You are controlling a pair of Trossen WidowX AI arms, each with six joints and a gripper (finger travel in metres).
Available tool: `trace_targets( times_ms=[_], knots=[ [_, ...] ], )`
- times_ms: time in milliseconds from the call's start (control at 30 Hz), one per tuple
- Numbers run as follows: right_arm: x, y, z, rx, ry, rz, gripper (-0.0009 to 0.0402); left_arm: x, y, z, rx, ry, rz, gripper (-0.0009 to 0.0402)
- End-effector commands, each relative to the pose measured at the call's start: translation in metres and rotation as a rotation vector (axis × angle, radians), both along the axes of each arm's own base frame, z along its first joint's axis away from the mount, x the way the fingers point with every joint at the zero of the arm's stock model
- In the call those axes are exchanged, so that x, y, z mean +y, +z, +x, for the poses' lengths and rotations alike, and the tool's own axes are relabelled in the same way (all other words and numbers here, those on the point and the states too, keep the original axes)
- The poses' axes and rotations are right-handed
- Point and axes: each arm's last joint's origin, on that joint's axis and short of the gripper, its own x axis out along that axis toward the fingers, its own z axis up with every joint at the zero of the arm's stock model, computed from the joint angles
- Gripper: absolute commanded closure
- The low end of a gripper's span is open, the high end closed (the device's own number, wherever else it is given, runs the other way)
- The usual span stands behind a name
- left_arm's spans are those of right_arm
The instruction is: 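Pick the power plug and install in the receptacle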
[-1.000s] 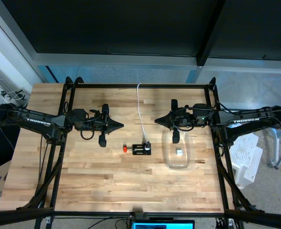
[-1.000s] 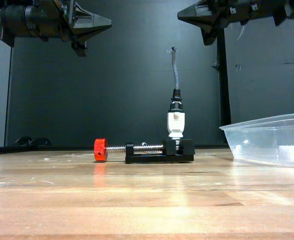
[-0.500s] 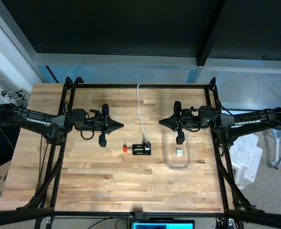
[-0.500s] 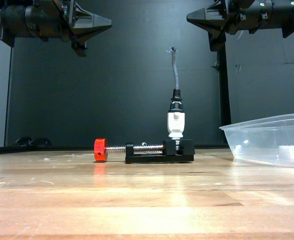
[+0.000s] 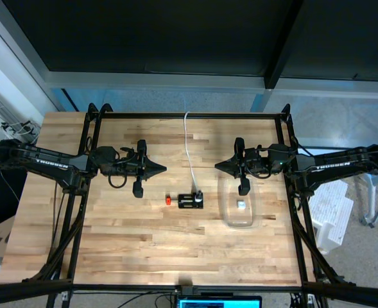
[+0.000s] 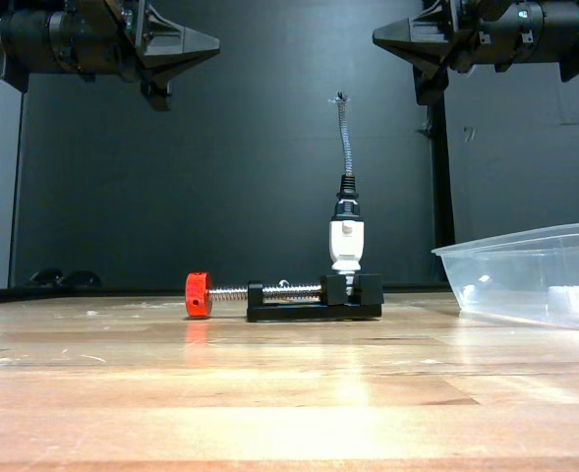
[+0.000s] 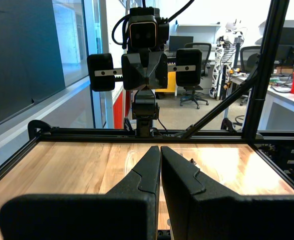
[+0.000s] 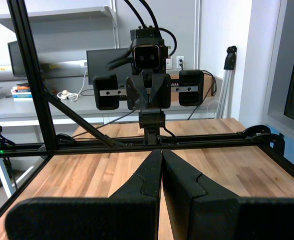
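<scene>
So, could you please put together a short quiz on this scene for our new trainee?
1. True or false: the left gripper and the right gripper both hang shut high over the table, either side of the receptacle.
2. What lies in the clear tray? A) a white piece B) a screwdriver C) a red cup
3. Fill in: the white cord runs to the receptacle, held in a black ____.
Key: 1 true; 2 A; 3 vise.

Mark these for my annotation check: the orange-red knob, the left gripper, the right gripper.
Orange-red round knob point(image 6: 199, 294): low view, its near side.
Left gripper point(image 5: 164, 169): high view, shut fingers' tips, left of thin white cord point(image 5: 188, 144).
Right gripper point(image 5: 217, 166): high view, shut fingers' tips, right of that cord.
</scene>
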Motion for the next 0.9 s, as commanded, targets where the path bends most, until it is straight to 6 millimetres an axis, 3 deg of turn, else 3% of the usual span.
trace_targets(
  times_ms=[33,900],
  knots=[
    [0.0000,0.0033,0.0011,0.001,0.000,-0.004,0.0393,0.0001,0.0002,0.0000,-0.001,0.000,0.000,0.0393],
    [-0.0009,0.0043,0.0016,0.005,-0.035,-0.049,0.0393,0.0001,0.0002,0.0000,-0.001,0.000,0.000,0.0393]
  ],
)
